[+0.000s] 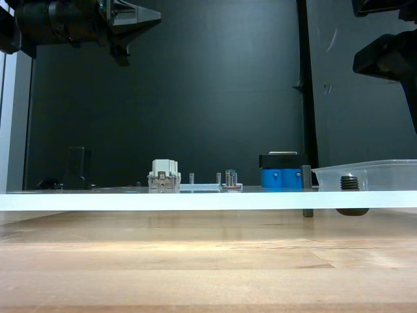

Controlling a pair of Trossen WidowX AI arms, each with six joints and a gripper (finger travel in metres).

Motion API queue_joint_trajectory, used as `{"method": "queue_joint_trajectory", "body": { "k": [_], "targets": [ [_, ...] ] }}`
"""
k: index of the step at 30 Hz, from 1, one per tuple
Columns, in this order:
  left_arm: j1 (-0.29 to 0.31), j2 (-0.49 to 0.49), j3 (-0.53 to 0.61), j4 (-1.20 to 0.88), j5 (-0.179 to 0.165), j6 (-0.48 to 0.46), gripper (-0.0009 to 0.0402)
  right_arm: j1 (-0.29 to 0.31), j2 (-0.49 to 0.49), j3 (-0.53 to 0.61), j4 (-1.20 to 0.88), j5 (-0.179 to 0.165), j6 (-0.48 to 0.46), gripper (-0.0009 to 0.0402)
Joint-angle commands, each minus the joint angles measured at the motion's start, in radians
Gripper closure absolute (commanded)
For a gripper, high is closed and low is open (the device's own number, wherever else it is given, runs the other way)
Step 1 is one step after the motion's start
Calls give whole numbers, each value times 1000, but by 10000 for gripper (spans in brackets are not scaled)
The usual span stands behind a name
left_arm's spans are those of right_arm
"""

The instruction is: Remove the rj45 connector and place it in the container

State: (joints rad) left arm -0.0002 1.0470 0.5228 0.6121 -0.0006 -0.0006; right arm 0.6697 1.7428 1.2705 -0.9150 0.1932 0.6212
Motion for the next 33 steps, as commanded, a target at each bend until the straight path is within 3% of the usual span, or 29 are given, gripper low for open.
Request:
{"method": "queue_joint_trajectory", "body": {
  "k": [1, 21, 30, 33],
  "targets": [
    [0, 0, 0, -5, 0, 0, 392, -3, 0, 0, 1, 3, -6, 210],
    [0, 0, 0, -5, 0, 0, 392, -5, 0, -14, 21, 6, -10, 322],
    [0, 0, 0, -5, 0, 0, 392, -5, 0, -13, 20, 6, -9, 397],
    [0, 0, 0, -5, 0, 0, 392, -5, 0, -13, 19, 7, -8, 388]
  ]
}}
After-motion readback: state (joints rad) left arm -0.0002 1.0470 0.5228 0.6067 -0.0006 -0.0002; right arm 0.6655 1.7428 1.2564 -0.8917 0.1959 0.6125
